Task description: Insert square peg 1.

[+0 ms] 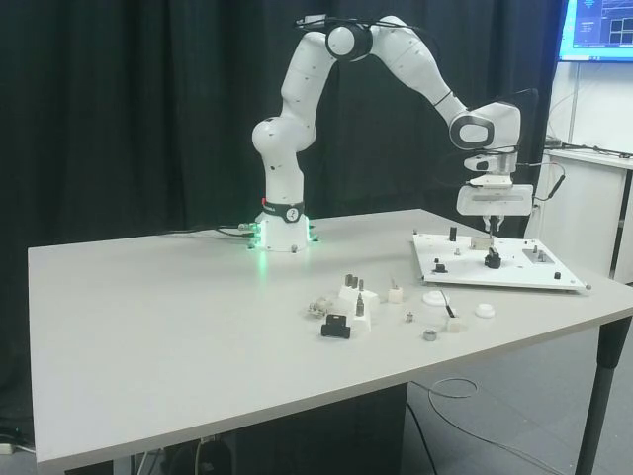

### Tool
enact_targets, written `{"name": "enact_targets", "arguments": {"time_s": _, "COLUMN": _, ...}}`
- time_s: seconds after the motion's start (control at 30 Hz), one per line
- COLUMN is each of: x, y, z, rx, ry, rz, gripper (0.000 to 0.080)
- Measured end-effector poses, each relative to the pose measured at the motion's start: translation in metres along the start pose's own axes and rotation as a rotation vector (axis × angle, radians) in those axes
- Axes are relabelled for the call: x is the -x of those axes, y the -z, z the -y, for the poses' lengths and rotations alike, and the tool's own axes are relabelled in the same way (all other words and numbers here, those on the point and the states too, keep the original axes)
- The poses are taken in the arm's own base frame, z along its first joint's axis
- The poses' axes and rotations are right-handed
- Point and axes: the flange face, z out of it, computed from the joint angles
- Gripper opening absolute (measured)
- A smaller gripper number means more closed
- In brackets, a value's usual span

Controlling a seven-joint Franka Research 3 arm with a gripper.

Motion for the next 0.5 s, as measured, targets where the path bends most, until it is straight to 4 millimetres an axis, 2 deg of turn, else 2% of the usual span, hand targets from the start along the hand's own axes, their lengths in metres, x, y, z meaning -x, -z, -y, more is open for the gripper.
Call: {"name": "enact_targets", "arguments": {"time_s": 0.5, "x": 0.009, "y": -0.0078, "z": 0.0001, "rx": 0.004, "ry": 0.014, "rz": -0.006, "gripper": 0.0035}}
